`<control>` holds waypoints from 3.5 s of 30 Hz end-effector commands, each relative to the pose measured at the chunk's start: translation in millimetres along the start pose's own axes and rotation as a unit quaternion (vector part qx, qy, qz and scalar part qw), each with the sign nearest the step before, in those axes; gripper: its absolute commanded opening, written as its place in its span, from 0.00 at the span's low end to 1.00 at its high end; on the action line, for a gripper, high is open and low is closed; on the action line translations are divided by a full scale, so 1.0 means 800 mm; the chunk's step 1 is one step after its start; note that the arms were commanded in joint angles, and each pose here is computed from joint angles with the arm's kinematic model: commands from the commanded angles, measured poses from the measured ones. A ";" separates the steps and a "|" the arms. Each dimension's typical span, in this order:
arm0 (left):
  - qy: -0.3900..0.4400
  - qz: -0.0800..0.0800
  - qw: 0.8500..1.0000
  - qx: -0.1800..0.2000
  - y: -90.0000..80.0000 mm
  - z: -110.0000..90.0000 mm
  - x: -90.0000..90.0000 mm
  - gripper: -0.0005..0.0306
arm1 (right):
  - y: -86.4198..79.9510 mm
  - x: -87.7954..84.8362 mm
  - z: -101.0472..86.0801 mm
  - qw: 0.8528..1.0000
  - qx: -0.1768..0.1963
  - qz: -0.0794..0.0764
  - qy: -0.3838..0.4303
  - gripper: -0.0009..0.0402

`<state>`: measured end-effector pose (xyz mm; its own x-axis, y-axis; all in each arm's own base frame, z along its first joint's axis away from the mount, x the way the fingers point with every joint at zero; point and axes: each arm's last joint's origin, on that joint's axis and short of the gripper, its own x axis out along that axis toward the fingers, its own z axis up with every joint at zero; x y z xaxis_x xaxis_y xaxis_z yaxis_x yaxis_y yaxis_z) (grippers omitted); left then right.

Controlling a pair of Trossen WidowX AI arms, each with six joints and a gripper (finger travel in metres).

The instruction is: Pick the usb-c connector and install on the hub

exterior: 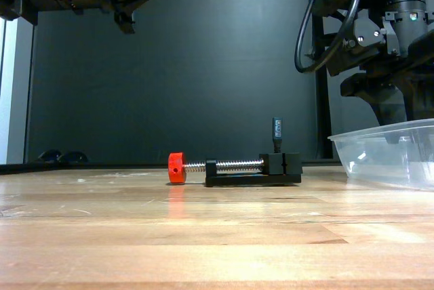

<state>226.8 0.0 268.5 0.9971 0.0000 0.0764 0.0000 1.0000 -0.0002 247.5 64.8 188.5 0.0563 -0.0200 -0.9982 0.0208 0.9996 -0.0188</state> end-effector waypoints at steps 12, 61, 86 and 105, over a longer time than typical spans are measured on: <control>0.000 0.000 1.000 0.000 0.000 0.000 0.000 0.02 | 0.000 0.007 -0.003 1.000 -0.001 0.000 -0.001 0.46; 0.000 0.000 1.000 0.000 0.000 0.000 0.000 0.02 | 0.002 0.007 -0.003 1.000 -0.004 0.002 -0.005 0.28; 0.000 0.000 1.000 0.000 0.000 0.000 0.000 0.02 | 0.003 0.007 -0.003 1.000 -0.005 0.002 -0.005 0.09; 0.000 0.000 1.000 0.000 0.000 0.000 0.000 0.02 | 0.004 0.007 -0.003 1.000 -0.007 0.002 -0.005 0.02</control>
<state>226.8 0.0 268.6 0.9970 0.0000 0.0768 0.0000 1.0000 -0.0002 245.3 68.0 182.4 0.0657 -0.0166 -0.9977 0.0072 0.9998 -0.0162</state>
